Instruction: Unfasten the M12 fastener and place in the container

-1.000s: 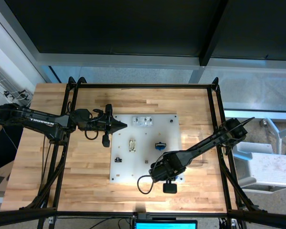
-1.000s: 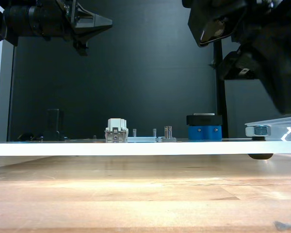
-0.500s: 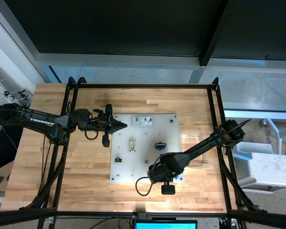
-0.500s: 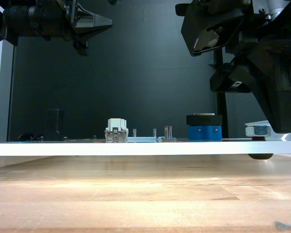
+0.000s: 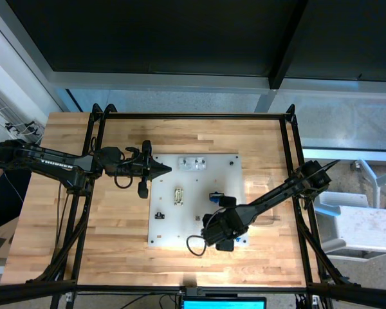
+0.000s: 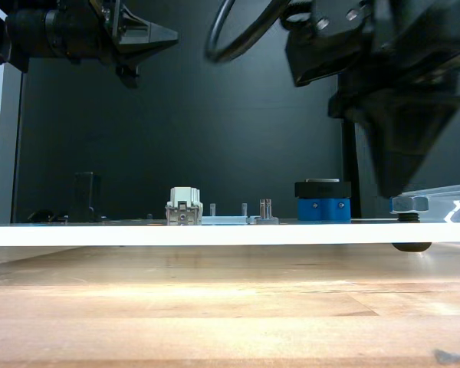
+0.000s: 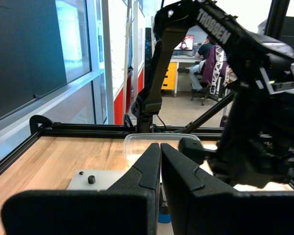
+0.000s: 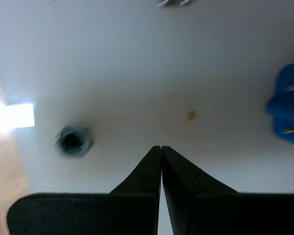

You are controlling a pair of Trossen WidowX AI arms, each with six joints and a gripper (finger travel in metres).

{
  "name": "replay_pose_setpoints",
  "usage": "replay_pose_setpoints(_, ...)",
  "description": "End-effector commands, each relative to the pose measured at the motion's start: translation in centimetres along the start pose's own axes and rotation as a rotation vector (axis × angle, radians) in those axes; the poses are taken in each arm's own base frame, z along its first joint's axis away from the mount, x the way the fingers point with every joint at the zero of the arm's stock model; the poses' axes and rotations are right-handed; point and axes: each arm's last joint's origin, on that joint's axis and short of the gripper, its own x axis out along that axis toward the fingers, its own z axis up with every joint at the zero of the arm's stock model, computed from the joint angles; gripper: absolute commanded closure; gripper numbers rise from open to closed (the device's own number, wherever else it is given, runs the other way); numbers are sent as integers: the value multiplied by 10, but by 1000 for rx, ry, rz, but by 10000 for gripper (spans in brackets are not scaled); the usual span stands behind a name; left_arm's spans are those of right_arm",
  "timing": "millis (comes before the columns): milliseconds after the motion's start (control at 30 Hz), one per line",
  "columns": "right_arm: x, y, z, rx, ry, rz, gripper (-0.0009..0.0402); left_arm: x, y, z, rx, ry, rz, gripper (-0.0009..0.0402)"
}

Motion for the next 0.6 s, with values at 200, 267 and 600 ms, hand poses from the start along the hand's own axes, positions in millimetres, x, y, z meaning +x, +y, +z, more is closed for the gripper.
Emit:
replay_pose_setpoints(200, -8, 0, 0, 16, 14, 68, 393, 0, 0, 0, 0, -1, 0, 393)
replay_pose_setpoints(267, -11, 1, 0, 18, 35, 144, 393, 0, 0, 0, 0, -2, 0, 393)
replay_pose_setpoints(600, -10, 12, 3, -2, 42, 335, 393, 0, 0, 0, 0, 0, 0, 393)
